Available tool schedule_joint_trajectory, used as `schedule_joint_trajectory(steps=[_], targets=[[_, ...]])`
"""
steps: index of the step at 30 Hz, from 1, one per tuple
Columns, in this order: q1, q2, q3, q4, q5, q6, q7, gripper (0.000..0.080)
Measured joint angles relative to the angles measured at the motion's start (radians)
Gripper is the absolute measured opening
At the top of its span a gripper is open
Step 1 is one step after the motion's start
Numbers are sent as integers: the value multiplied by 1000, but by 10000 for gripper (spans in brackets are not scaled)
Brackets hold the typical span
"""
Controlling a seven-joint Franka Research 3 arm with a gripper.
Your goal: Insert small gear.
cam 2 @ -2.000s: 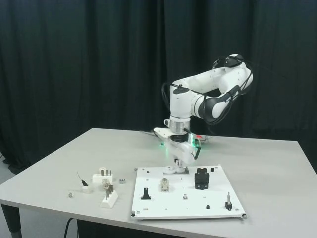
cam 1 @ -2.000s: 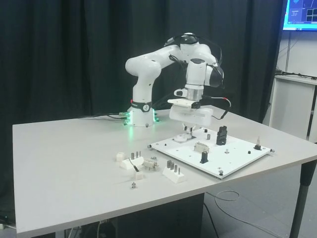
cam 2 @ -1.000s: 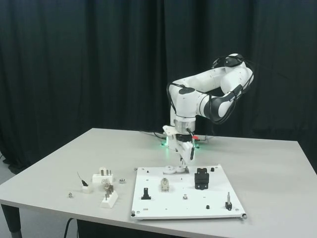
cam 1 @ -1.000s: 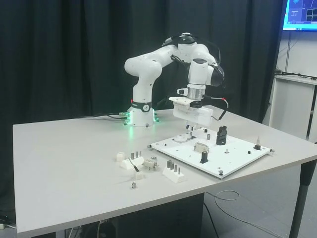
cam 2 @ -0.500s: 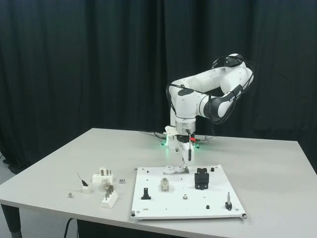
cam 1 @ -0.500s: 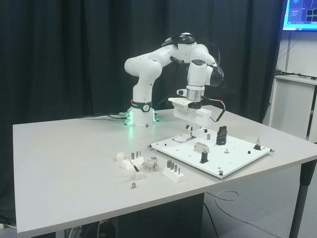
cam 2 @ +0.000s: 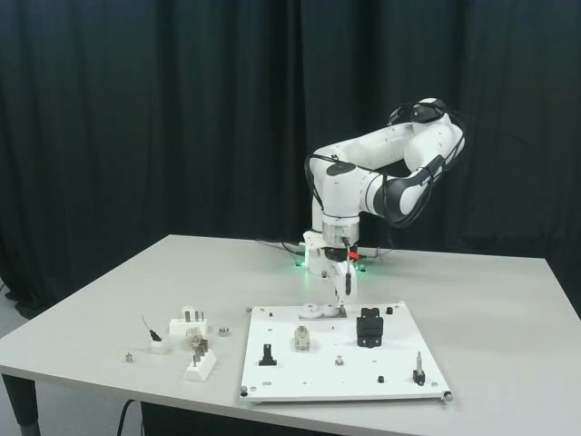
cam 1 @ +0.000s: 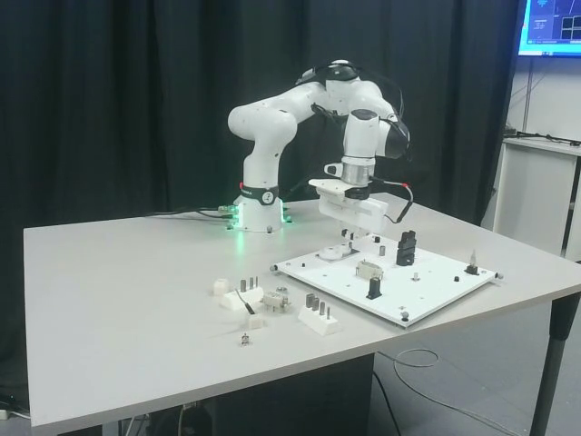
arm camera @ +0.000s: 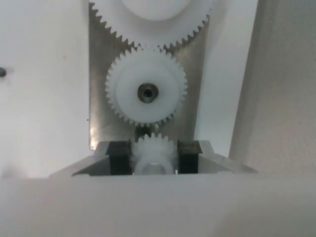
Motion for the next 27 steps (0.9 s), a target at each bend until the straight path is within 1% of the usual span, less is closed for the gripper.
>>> schedule_joint_trajectory(steps=[9, 22, 27], targets=[[4, 0, 16, 0, 19, 17, 0, 196], [11, 0, 41, 1, 31, 45, 0, 196], [12, 0, 43, 1, 34, 50, 0, 196]])
